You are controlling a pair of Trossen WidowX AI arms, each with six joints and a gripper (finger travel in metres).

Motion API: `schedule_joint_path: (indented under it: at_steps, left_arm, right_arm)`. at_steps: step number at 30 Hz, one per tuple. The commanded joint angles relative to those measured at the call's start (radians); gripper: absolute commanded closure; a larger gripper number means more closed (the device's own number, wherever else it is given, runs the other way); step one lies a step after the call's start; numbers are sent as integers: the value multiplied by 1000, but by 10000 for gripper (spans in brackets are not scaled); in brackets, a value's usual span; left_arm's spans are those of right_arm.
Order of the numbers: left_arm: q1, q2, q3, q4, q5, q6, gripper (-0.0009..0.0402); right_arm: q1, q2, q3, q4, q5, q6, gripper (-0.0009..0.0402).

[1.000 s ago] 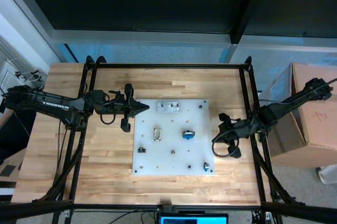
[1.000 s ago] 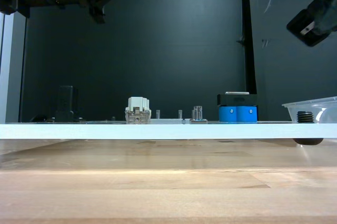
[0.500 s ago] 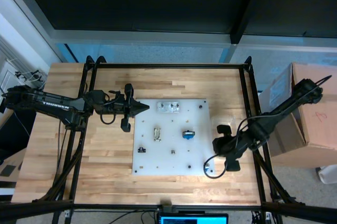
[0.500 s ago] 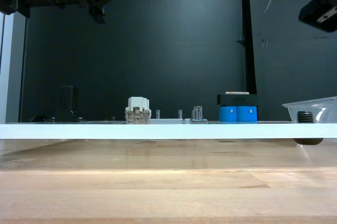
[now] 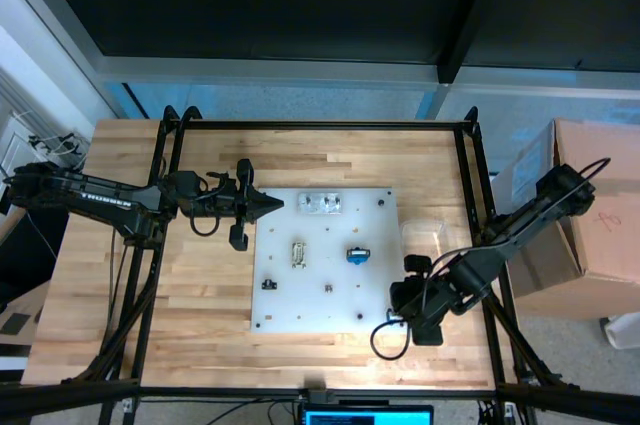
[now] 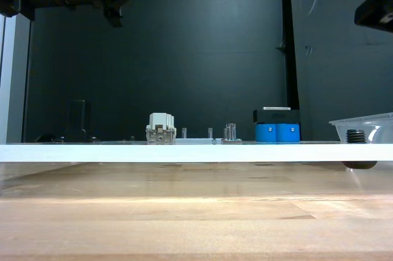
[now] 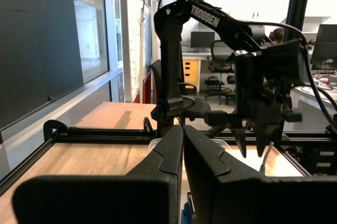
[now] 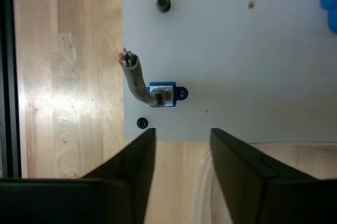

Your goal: Remove the RJ45 connector from the taskboard and place in the container

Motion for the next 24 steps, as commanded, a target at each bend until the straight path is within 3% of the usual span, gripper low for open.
schedule_joint_path:
  at_steps: [1,5,13,24]
  left_arm:
    - [0,0,0,0,0,0,393]
    - [0,0,0,0,0,0,393]
    - [0,0,0,0,0,0,393]
    - [0,0,0,0,0,0,393]
  right_arm:
    - [3,39,19,2,-19,10,198]
    - [5,83,48,2,-10,16,179]
    - [4,143,47,67,-9,15,179]
    - [2,164,46,96,16,1,222]
